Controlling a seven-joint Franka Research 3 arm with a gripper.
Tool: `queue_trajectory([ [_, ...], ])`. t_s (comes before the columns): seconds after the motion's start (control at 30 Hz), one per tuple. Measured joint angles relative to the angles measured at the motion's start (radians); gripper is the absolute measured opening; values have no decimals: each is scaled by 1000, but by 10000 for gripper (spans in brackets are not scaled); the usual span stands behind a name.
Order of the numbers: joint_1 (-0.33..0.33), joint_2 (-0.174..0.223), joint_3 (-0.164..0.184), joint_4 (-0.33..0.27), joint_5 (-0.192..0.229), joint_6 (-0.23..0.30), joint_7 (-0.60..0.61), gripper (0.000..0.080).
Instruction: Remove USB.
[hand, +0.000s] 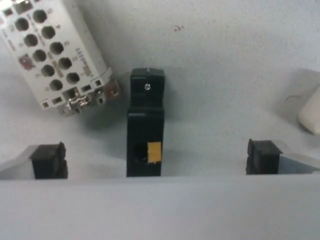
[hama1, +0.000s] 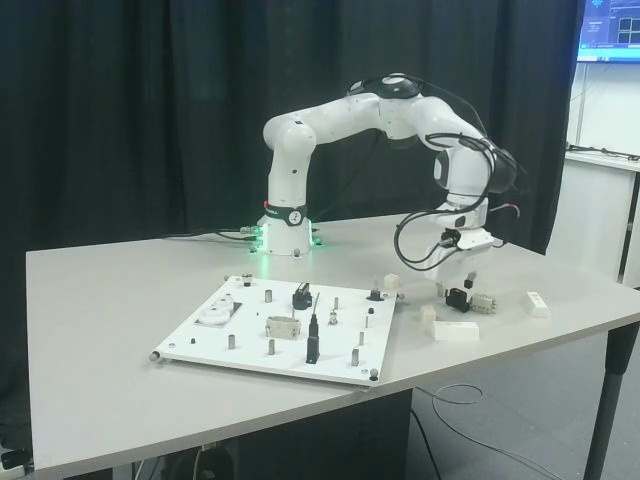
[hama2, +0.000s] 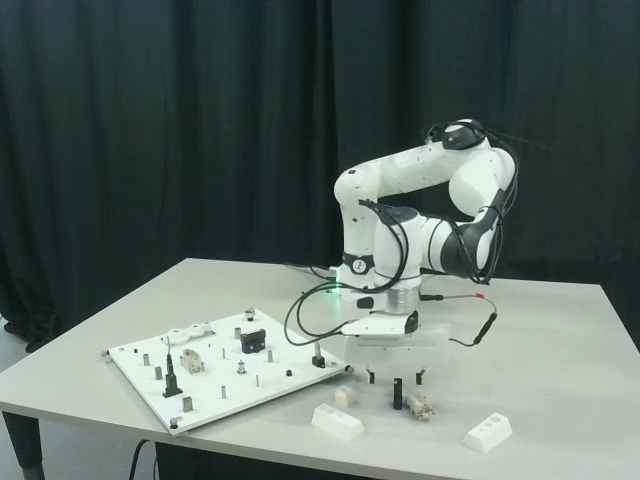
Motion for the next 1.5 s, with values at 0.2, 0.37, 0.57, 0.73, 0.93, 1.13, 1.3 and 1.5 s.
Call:
queue_trajectory([
  [0.2, -2, 0, -4, 0, -1, 1, -12, 800],
  [0.37, -3, 0, -6, 0, -2, 4, -23, 800],
  [0.57, -3, 0, -8, 1, -2, 9, -23, 800],
  [0.73, -4, 0, -10, 1, -2, 15, -11, 800],
  [0.93, -4, 0, -12, 1, -2, 20, 30, 800],
  [1.13, -4, 0, -14, 1, -2, 23, 30, 800],
  [1.3, -5, 0, -16, 1, -2, 24, 30, 800],
  [1.5, -13, 0, -29, 1, -3, 24, 26, 800],
])
